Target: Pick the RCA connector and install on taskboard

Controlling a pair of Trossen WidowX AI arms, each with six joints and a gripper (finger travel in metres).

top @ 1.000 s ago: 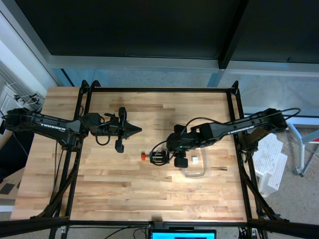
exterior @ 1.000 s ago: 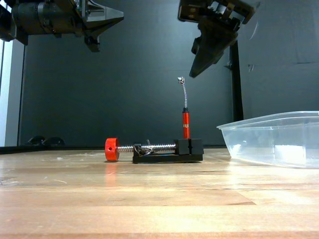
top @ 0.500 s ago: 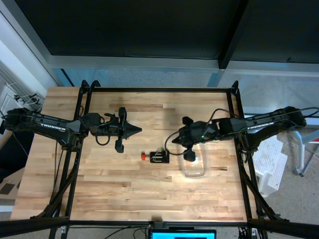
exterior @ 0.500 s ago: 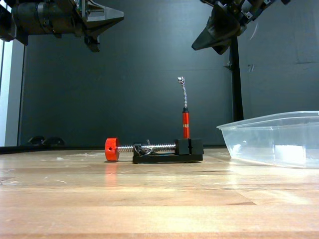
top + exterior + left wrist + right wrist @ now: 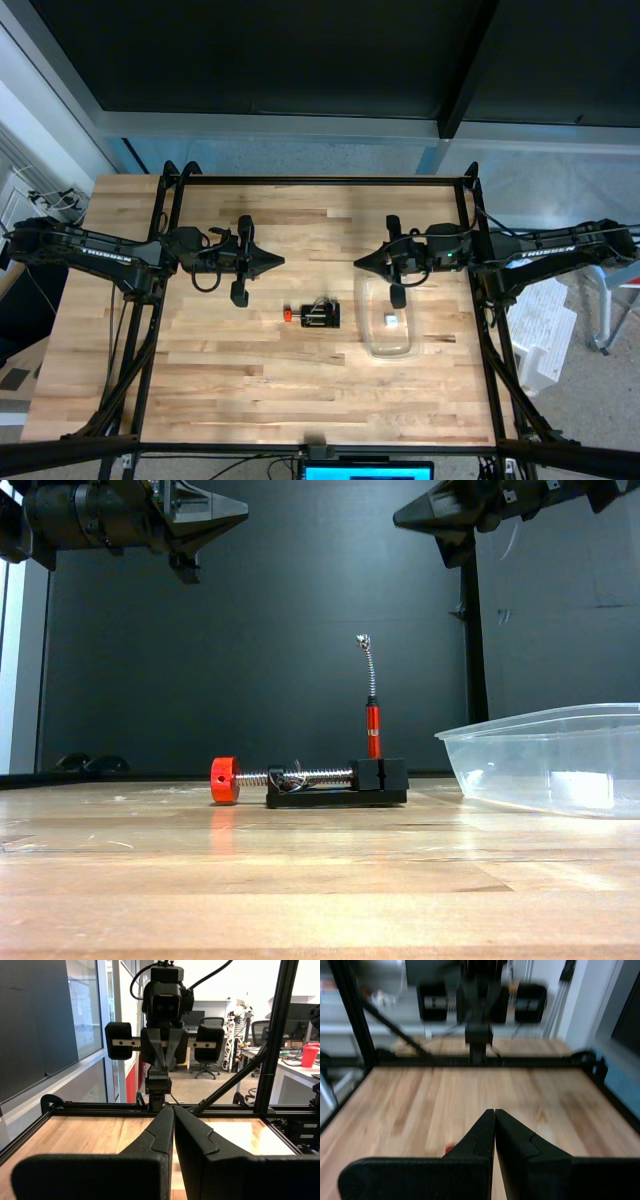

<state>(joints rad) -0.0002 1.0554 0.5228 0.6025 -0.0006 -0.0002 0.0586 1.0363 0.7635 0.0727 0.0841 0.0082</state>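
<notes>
connector [image 5: 372, 730]: red, upright (vise [image 5: 385, 778]) | left end effector [image 5: 238, 518], right end effector [image 5: 402, 518]: aloft

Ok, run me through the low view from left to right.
Table level: red knob → black vise, with the RCA connector upright on its right end → clear tray. Overhead: left hand, shut, high at left → right hand, shut, high at right.
</notes>
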